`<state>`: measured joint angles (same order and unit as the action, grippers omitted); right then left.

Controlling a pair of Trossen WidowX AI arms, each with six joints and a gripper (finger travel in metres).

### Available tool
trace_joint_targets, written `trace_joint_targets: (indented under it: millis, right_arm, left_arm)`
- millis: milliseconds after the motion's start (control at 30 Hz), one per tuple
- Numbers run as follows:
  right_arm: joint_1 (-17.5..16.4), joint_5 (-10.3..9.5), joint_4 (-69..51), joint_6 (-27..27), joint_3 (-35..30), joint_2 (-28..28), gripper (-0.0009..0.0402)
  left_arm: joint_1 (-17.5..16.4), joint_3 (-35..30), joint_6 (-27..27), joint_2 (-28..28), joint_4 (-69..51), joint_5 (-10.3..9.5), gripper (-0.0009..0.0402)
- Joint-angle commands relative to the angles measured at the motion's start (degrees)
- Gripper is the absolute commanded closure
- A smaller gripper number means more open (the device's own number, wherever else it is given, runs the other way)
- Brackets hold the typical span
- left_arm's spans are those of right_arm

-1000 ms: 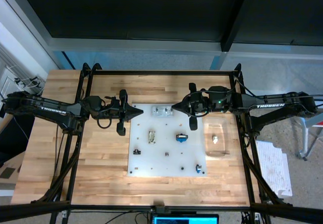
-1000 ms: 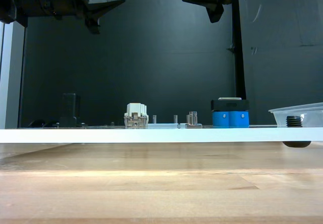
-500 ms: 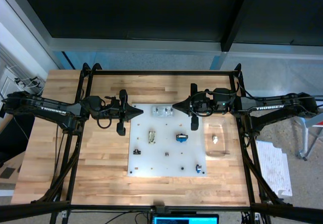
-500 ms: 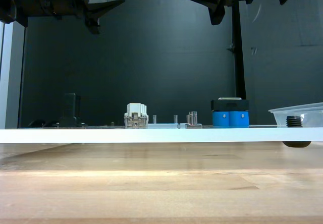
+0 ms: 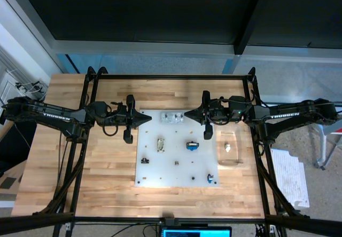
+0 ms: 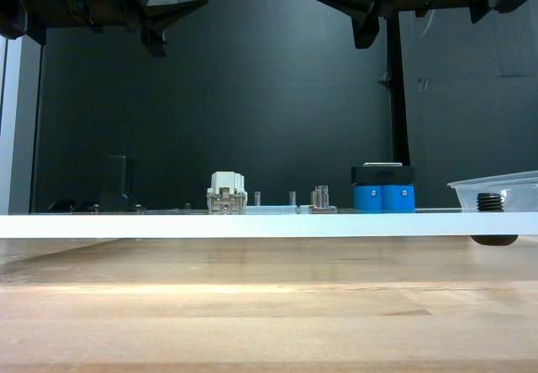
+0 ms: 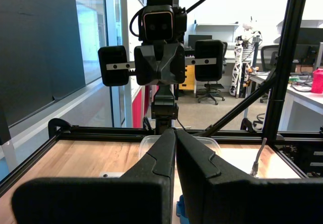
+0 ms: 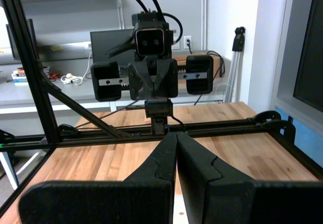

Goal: Pick the RJ45 connector and install on taskboard

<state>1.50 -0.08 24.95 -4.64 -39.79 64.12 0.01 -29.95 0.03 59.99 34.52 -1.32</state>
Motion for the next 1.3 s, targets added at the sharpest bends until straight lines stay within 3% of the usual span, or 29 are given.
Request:
trace_joint_targets:
  millis: [33, 1300]
  right_arm:
    - [-0.02, 0.02, 0.02, 0.0, 0.2, 0.04, 0.0393]
    - [-0.37, 0.07, 1.86, 1.22, 1.99, 0.04, 0.0393]
  left_arm:
    - [0.0, 0.0, -0.02, 0.02, 0.0, 0.0, 0.0393]
    - [0.0, 0.0, -0.02, 0.0, 0.0, 0.0, 0.0393]
